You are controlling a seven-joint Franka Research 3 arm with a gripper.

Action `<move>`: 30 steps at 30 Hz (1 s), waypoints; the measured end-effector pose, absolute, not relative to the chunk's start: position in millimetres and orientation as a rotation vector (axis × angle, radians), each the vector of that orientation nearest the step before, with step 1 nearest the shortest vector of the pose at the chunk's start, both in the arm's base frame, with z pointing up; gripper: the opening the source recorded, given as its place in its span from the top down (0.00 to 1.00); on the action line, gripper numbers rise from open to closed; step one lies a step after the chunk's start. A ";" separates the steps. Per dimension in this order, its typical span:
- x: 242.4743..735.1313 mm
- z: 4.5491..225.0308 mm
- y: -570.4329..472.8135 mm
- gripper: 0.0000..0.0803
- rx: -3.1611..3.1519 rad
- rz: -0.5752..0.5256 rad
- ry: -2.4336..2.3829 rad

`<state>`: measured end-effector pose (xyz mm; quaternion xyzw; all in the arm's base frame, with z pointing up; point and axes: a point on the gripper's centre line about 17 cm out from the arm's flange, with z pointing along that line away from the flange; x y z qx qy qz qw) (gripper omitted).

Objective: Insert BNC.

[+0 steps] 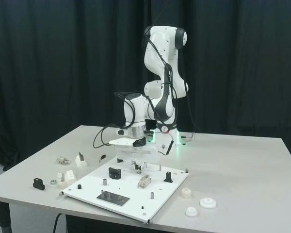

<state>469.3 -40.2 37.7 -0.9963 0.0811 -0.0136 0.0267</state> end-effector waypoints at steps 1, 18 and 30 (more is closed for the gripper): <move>469.3 37.8 -40.1 0.85 -3.076 -0.041 0.272; 470.3 37.3 -39.1 0.85 -3.018 -0.030 0.645; 468.9 38.3 -40.2 0.85 -2.940 -0.012 0.928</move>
